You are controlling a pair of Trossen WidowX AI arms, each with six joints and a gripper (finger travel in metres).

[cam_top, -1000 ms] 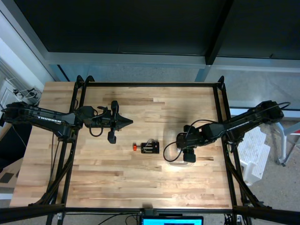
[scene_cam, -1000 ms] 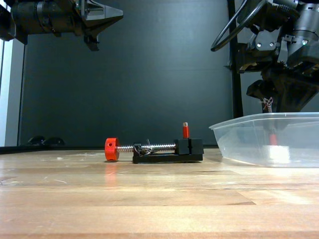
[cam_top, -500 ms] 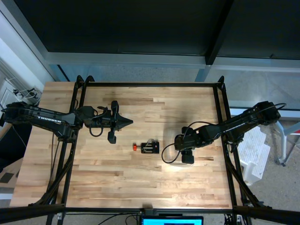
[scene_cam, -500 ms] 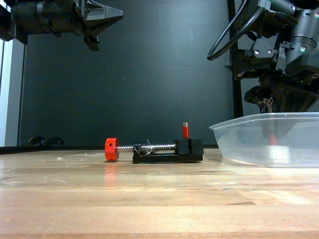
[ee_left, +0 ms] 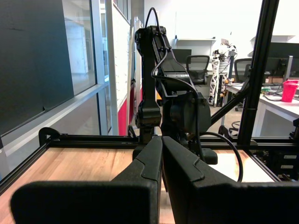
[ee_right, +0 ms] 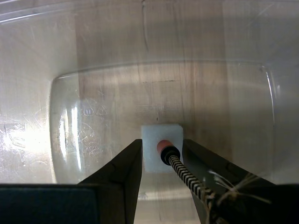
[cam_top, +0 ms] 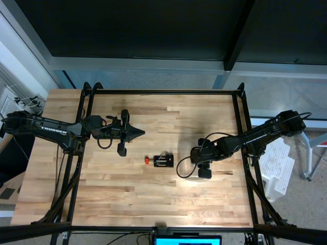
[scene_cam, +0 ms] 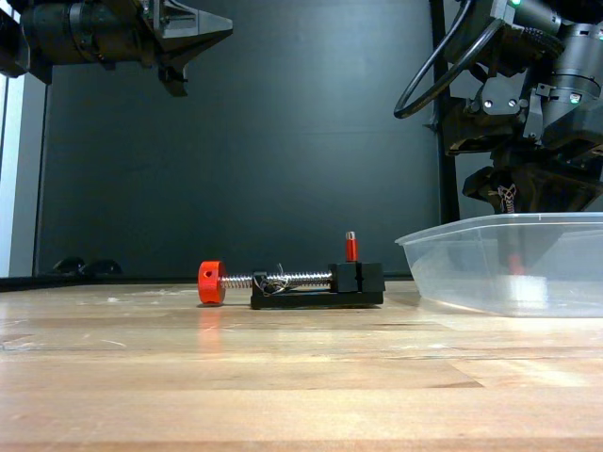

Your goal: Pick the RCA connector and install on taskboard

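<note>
The table is lying mostly bare, with free wood showing on the near side and toward the left edge. The black frame rails are running along its far, left and right edges. The taskboard is sitting flat near the middle, its red knob pointing left and a small red post standing up at its right end. Open table is showing between it and the clear tray, which is standing just to its right.

The left tool is hanging high over the left part of the table, well apart from the taskboard. It is pointing right, with its fingers pressed together and holding nothing.

The right tool is hanging over the tray and pointing down, above the rim in the low view. Its fingers are standing apart and gripping nothing. The RCA connector is lying on the tray floor, showing in the gap between them, a red tip at its middle.
</note>
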